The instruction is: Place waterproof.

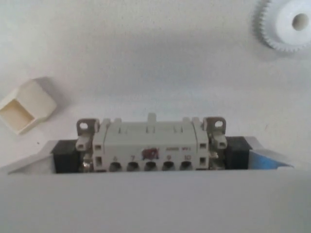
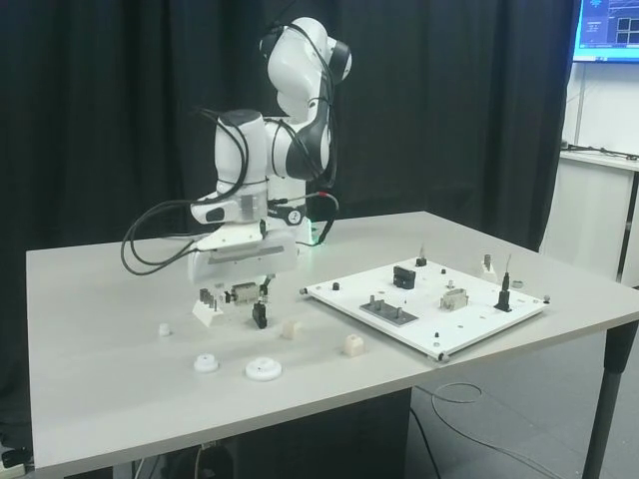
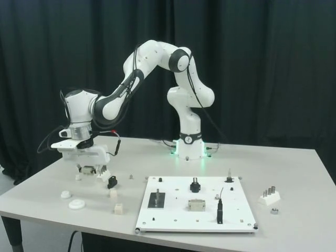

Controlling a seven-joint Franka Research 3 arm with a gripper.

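Early stage: the gripper [image 1: 150, 160], jaws clamped on the connector [image 1: 150, 145], hovers above the worktop [image 2: 100, 299], well apart from the board [image 2: 429, 304], so placing seems undone.

The white jointed robot arm [image 3: 142, 68] was seen reaching over the grey table [image 3: 294, 173], beside a white square board [image 3: 173, 218].

Even indoor light, soft shadows.
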